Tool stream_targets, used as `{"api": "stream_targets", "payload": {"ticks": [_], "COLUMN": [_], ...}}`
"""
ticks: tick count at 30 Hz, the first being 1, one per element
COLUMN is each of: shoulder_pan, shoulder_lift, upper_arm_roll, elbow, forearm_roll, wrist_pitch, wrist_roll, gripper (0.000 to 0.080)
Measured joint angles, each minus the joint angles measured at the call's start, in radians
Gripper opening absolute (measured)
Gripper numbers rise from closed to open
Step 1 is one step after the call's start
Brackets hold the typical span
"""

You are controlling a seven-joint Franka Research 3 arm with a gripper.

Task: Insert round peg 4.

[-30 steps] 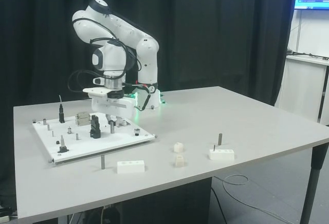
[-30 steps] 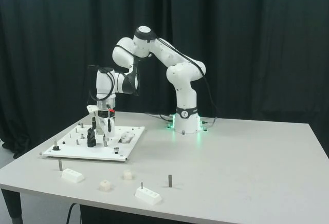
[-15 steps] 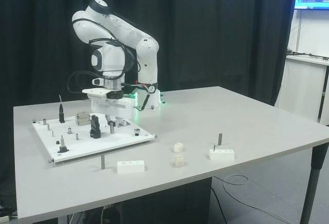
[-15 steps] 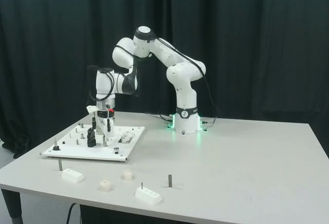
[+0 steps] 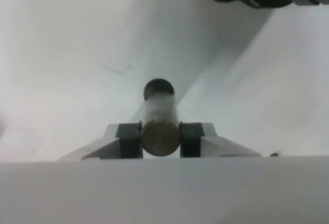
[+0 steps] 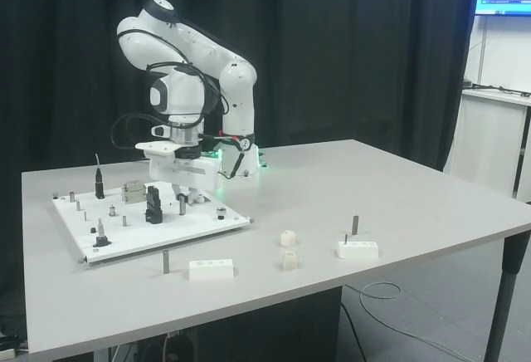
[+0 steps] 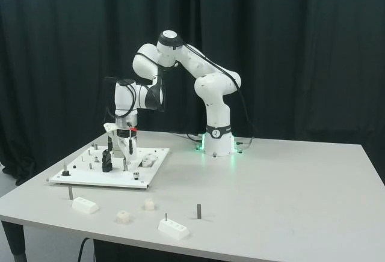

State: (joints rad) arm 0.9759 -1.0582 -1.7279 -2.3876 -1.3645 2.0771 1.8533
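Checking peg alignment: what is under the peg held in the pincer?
Under the peg held by the pincer lies the white board. The peg's own tip covers any hole beneath.

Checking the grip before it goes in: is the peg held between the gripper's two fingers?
Yes, in the wrist view the peg sits clamped between both black finger pads of the gripper.

Peg [image 5: 160, 124] between tool [image 5: 160, 140] fingers, above board [image 6: 149, 227].

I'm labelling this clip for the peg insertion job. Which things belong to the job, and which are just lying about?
In the job:
gripper, shut on the peg
peg
white board, below the peg

Lying about:
two white blocks on the table
two small white cubes
loose upright pins
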Motion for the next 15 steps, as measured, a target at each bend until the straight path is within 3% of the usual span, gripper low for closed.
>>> {"api": "stream_targets", "payload": {"ticks": [15], "shoulder_pan": [-0.010], "shoulder_lift": [0.000], "upper_arm_roll": [0.003], "elbow": [-0.006], "forearm_roll": [-0.001], "wrist_pitch": [-0.001], "wrist_roll": [0.000], "gripper": [0.0153]}}
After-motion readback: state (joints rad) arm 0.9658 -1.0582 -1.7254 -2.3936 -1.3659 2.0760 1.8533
